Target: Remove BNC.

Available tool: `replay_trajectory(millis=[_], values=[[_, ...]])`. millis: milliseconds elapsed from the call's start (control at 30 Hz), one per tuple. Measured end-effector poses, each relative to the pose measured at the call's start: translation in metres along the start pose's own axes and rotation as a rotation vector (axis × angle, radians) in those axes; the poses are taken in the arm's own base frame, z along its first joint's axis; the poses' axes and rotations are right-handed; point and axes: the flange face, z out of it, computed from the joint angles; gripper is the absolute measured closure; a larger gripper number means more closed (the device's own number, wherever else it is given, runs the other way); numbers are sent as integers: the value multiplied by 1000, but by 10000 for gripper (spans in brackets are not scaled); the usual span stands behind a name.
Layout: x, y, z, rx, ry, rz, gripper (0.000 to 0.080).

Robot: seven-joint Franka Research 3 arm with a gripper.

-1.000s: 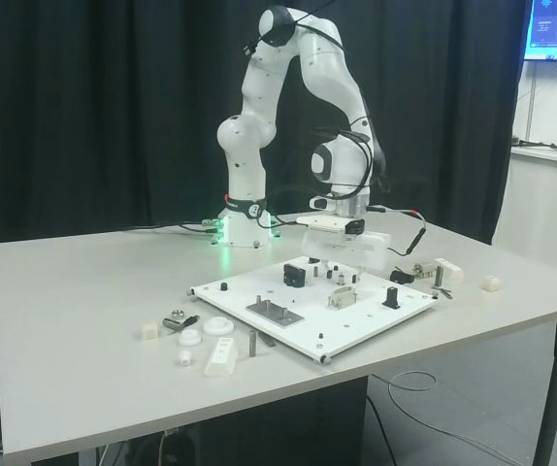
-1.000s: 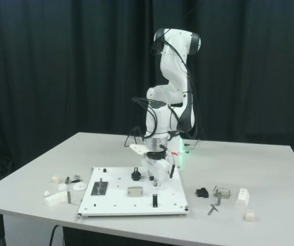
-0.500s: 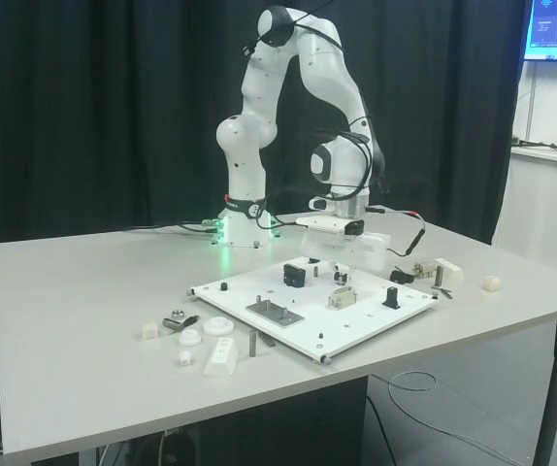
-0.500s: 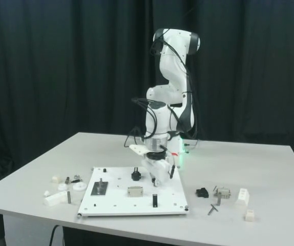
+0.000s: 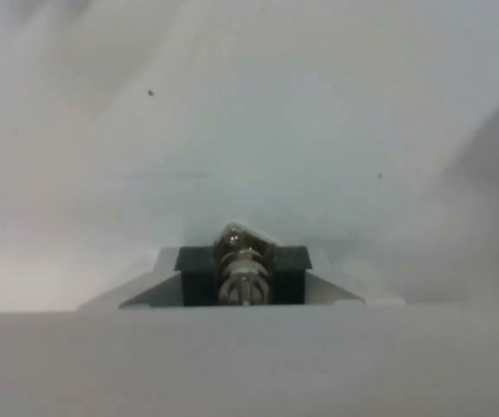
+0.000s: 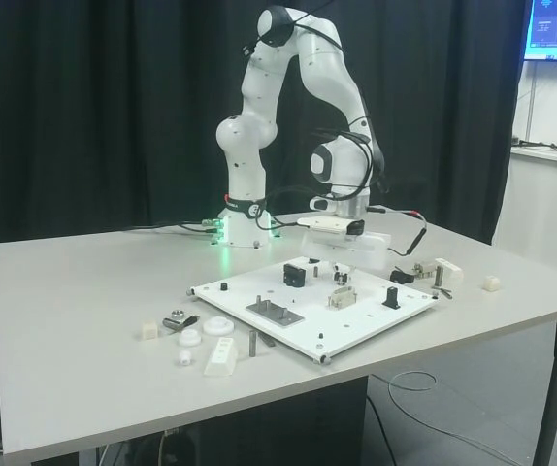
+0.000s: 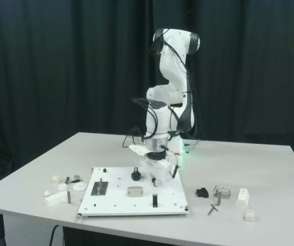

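Observation:
The metal BNC connector (image 5: 242,261) sits between two black finger pads (image 5: 196,276) in the wrist view, so my gripper (image 5: 243,280) is shut on it. From the first room view, the gripper (image 6: 340,273) hangs low over the back middle of the white board (image 6: 361,320), with the BNC (image 6: 341,281) at its tip. The second room view shows the gripper (image 7: 155,178) close above the board (image 7: 117,203). I cannot tell whether the connector touches the board.
On the board stand a black block (image 6: 294,275), a grey plate (image 6: 274,312), a grey connector (image 6: 342,297) and a black upright piece (image 6: 392,297). Loose white parts (image 6: 203,337) lie left of the board. Several small parts (image 6: 440,272) lie to its right.
The gripper has risen a little above the board over the last second, still at the same spot. Nothing else on the table has moved.

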Motion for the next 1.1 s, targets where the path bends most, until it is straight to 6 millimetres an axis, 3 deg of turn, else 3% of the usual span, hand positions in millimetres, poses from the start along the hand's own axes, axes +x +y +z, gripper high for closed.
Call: replay_trajectory(millis=[400, 1100], values=[[1, 0, 0, -1, -10, -233, 679], [4, 0, 0, 6, -33, -866, 681]])
